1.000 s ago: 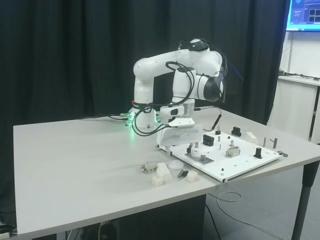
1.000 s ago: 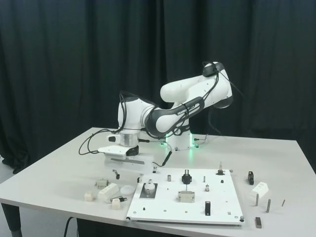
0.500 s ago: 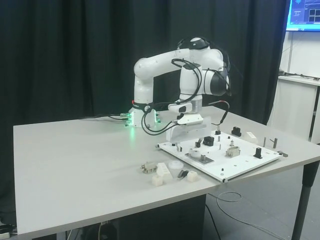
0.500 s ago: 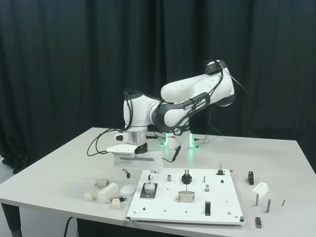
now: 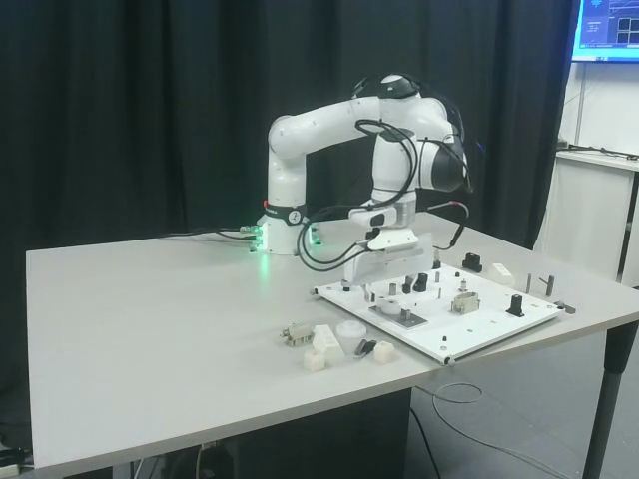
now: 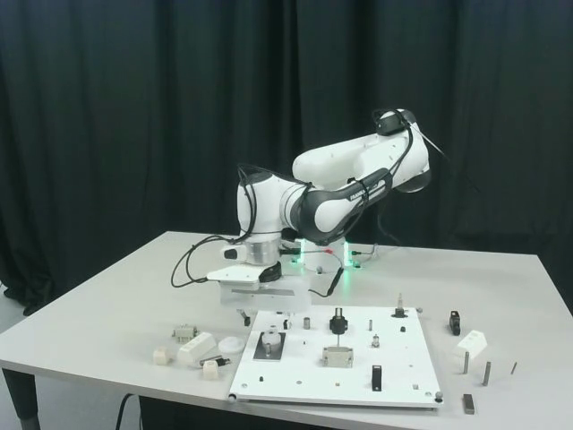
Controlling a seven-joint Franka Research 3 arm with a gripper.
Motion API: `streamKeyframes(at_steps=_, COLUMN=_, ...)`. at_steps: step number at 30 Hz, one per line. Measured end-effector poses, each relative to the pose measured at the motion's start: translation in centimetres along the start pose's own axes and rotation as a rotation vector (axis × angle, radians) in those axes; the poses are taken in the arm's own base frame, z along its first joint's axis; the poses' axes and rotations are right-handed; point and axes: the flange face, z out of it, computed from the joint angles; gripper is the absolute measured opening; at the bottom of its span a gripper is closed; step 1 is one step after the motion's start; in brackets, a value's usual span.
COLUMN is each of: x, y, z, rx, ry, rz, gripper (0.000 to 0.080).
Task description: Remove medium gear.
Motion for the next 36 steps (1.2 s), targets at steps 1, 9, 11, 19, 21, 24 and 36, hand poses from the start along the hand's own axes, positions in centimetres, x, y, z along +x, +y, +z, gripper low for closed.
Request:
streamKeyframes(at_steps=1, x=-0.1, y=-0.1, z=0.1, rx=-0.002, ry=0.000, rz=0.001, gripper=0.0800)
streamKeyframes(at_steps=9, x=-0.4, y=-0.4, z=0.8, rx=-0.010, ry=0.007, rz=0.000, gripper=0.0800)
streamKeyframes(at_steps=11, x=-0.4, y=-0.5, z=1.0, rx=-0.012, ry=0.009, rz=0.001, gripper=0.0800)
streamKeyframes(at_steps=19, x=-0.6, y=-0.6, z=1.8, rx=-0.019, ry=0.014, rz=0.001, gripper=0.0800)
streamKeyframes(at_steps=21, x=-0.6, y=-0.7, z=1.9, rx=-0.021, ry=0.016, rz=0.000, gripper=0.0800)
streamKeyframes(at_steps=24, x=-0.6, y=-0.7, z=2.1, rx=-0.022, ry=0.016, rz=0.001, gripper=0.0800)
streamKeyframes(at_steps=36, x=-0.7, y=-0.8, z=2.7, rx=-0.025, ry=0.022, rz=0.008, gripper=0.0800)
